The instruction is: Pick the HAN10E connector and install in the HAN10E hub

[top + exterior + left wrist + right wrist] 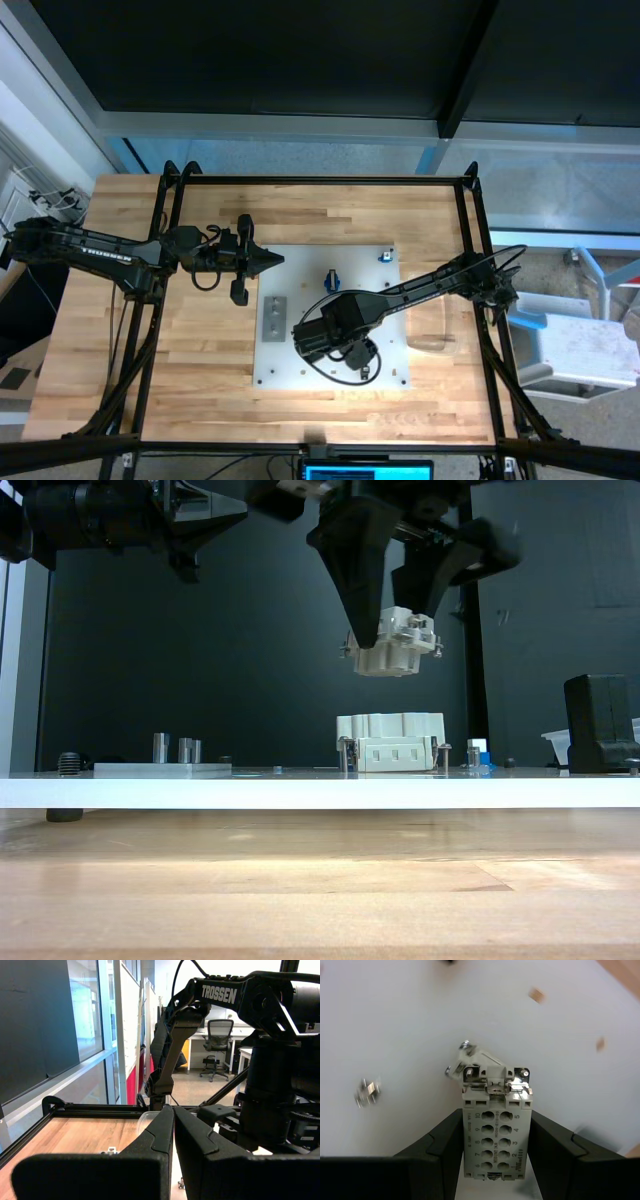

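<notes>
Low view: connector (396, 650) in right gripper (394, 630), left (226, 513) aloft

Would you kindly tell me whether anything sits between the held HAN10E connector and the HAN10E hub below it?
Nothing visible does. In the low view the right gripper holds the HAN10E connector above the HAN10E hub, with only a bare gap between them. The left gripper hangs well aside, jaws shut.
</notes>
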Available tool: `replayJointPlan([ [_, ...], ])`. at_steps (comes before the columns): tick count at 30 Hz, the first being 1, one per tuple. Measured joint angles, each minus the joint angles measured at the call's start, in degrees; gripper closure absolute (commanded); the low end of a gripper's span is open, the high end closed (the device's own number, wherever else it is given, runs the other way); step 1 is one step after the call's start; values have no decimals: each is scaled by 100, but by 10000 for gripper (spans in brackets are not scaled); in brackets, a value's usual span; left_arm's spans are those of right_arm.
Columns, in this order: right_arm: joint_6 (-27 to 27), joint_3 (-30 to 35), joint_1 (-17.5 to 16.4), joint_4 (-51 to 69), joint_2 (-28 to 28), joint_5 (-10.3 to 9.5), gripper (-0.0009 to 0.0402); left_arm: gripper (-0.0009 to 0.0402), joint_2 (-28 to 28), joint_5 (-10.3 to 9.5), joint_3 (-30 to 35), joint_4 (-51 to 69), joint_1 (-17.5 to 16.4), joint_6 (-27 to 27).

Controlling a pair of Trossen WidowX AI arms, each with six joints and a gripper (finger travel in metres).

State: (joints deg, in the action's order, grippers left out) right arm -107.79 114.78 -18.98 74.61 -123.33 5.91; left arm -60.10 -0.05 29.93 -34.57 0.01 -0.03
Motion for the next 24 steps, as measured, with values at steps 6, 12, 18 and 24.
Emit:
replayJointPlan([
  [6, -2208, -83, -4, 11, 0, 0, 359, 393, 0, 0, 2, 0, 0, 0],
  [12, -4122, -195, -2, 9, 0, -4, 359, 393, 0, 0, 2, 0, 0, 0],
  [18, -5298, -225, 9, -15, 0, -4, 359, 393, 0, 0, 0, 2, 0, 0],
  [24, -5331, -227, 9, -31, 0, -4, 359, 393, 0, 0, 0, 2, 0, -2],
])
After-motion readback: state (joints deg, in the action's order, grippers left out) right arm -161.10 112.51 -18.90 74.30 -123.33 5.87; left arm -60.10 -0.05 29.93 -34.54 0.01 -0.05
